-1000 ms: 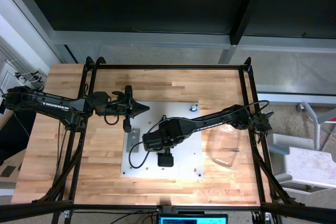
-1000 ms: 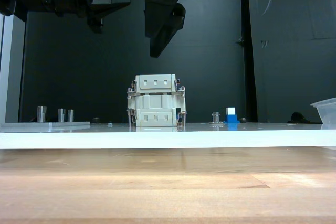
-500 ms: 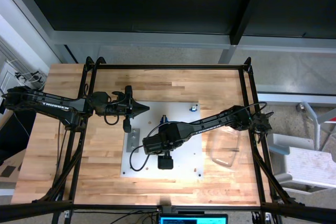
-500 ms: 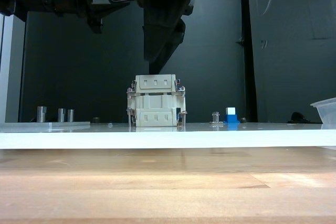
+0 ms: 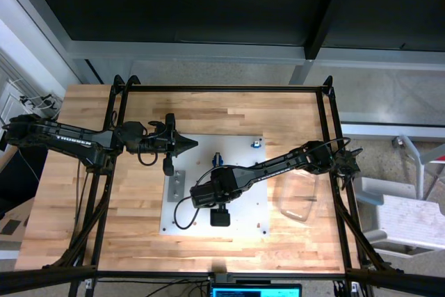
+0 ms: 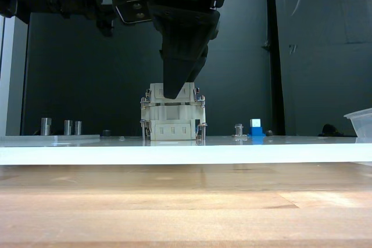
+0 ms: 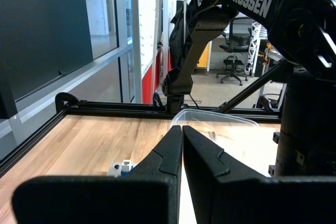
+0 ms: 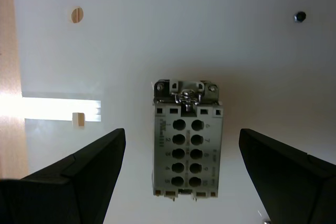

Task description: Remove the HAN10-E connector and place it in the container

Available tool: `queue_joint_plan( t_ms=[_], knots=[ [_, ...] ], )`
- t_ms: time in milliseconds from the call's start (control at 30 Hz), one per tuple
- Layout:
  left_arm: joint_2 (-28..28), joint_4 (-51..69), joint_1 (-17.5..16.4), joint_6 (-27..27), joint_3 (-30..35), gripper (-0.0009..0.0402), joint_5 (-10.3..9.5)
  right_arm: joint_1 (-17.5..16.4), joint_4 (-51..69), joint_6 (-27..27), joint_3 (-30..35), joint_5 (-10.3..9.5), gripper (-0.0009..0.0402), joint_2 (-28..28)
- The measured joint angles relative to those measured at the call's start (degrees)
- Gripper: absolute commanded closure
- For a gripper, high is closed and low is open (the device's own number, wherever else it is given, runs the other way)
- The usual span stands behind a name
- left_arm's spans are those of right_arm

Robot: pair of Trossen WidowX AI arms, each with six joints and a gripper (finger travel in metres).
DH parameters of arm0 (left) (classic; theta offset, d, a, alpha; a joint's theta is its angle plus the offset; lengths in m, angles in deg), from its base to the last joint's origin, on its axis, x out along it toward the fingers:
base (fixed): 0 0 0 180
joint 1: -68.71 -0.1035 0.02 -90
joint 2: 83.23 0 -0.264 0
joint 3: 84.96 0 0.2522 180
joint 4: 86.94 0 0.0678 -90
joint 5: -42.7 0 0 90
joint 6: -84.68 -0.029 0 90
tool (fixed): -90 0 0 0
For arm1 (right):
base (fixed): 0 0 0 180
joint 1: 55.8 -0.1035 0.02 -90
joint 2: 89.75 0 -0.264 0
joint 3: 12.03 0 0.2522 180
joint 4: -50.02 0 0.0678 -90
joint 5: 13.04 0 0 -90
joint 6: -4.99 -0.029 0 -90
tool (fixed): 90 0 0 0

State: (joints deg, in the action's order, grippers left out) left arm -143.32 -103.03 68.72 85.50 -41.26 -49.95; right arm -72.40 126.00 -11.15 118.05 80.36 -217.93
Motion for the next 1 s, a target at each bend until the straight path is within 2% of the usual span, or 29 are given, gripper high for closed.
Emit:
queue_joint_plan(
  t_ms=[167,333,1000],
  knots=[
    [0.00,0.00,0.00,0.00,0.00,0.0393,0.02,-0.02,-0.24,0.02,-0.09,0.02,0.0093,0.00],
    [0.00,0.00,0.00,-0.02,0.00,0.0393,0.02,-0.02,-0.39,0.13,-0.09,0.02,0.0120,0.00],
    [0.00,0.00,0.00,0.00,0.00,0.0393,0.02,0.00,-0.48,1.31,-0.48,-0.46,0.0300,0.04]
  ],
)
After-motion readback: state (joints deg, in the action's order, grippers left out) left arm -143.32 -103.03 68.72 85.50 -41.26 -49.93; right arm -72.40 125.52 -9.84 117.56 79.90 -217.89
